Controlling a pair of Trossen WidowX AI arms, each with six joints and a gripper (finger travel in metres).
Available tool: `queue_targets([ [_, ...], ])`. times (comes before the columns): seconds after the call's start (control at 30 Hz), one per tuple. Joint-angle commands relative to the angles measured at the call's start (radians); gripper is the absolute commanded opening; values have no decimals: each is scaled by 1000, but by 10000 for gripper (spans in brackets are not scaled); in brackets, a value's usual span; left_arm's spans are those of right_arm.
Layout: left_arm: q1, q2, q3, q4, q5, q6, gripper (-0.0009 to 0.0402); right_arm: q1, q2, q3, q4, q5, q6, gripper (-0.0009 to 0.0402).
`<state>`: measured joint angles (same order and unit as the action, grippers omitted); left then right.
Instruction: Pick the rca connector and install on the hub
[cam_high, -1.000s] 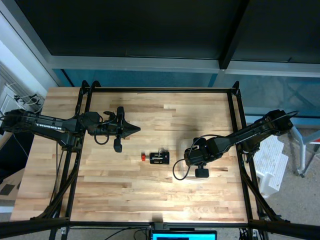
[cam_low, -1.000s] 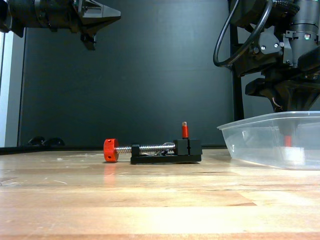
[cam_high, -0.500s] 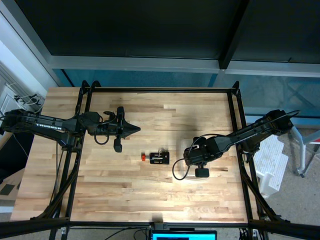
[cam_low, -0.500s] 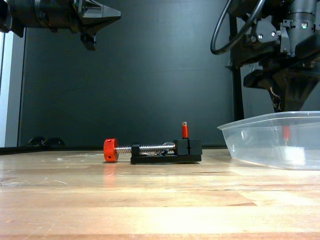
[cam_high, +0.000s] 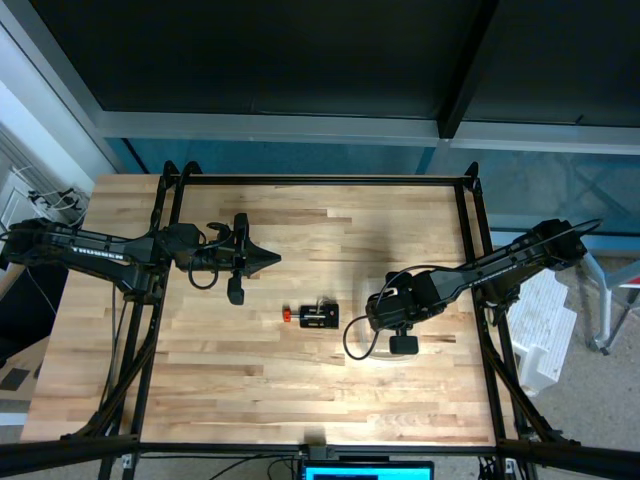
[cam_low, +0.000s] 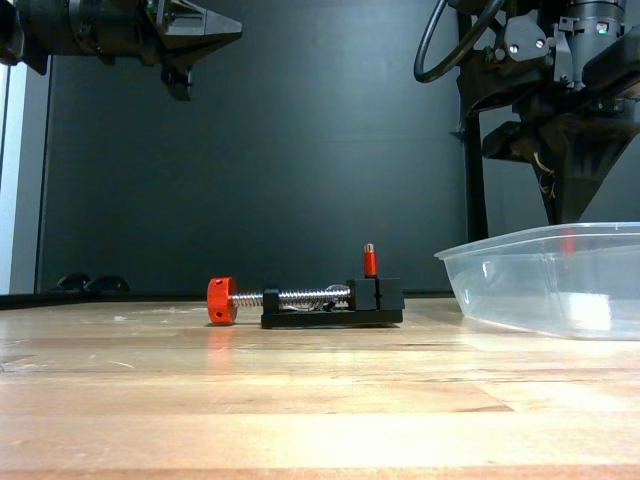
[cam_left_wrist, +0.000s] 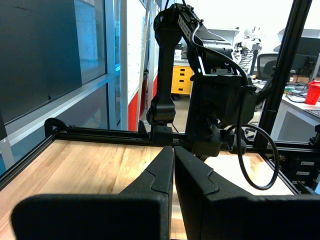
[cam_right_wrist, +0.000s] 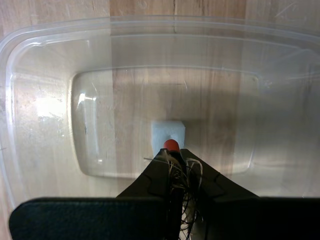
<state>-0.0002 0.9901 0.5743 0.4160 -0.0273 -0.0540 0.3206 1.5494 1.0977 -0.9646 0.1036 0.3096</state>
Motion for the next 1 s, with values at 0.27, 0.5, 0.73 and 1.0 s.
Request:
queue_targets([
  [0.27,0,0,0,0,0,0,0,-2,0,38,-40,0,1,0],
  [0.5,0,0,0,0,0,0,0,-4,7,41,-40,0,23,0],
  [0.73,0,0,0,0,0,0,0,-15,46,91,-63,1,23,0],
  [1.0,0,0,0,0,0,0,0,-31,97,146,-74,2,23,0],
])
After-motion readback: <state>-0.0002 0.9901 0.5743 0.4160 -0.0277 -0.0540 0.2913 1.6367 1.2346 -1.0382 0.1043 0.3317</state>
